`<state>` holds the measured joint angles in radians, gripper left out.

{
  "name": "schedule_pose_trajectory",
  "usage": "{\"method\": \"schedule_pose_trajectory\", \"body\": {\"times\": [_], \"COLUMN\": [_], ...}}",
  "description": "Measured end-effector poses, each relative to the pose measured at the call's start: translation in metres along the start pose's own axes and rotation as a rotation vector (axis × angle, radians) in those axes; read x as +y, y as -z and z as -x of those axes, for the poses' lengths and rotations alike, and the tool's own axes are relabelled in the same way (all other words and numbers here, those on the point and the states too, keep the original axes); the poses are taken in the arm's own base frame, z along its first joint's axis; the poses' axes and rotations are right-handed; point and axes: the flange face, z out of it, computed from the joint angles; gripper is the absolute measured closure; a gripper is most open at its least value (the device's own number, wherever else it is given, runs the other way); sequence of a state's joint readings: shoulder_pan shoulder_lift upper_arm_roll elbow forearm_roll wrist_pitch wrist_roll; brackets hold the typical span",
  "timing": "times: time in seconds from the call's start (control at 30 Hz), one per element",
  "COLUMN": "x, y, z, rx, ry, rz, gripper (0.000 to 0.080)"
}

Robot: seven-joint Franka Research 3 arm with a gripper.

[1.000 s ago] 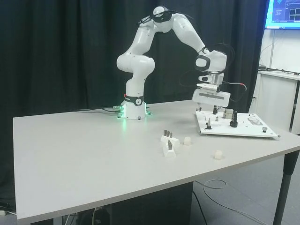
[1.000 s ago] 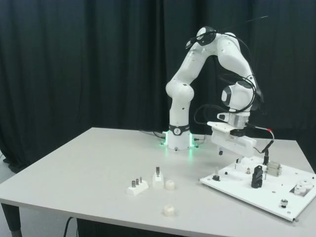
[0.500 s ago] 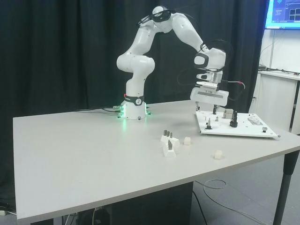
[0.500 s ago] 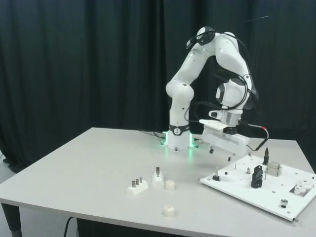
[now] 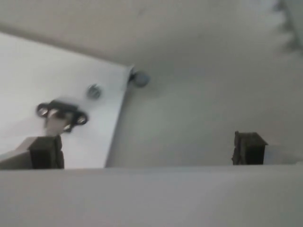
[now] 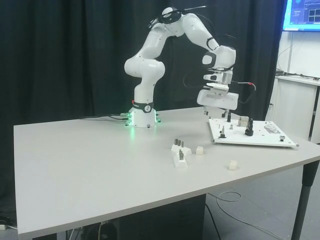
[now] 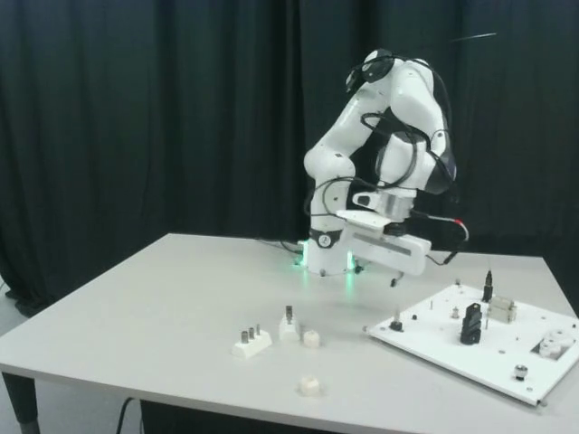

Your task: Pick round peg 2.

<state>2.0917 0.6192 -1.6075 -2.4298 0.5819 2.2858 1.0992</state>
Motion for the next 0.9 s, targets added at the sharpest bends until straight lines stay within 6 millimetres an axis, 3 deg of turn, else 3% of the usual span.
{"method": "schedule_pose_trajectory", "body": {"times": [0.43, 0.9], "x": [0.028, 0.048], "y": [0.009, 0.013], "z": [-0.070, -0.110], "rx": [-0.046, -0.070], "ry": [0.076, 0.094], "rz": [-0.056, -0.095], "gripper": [0.0003, 0.0003]}}
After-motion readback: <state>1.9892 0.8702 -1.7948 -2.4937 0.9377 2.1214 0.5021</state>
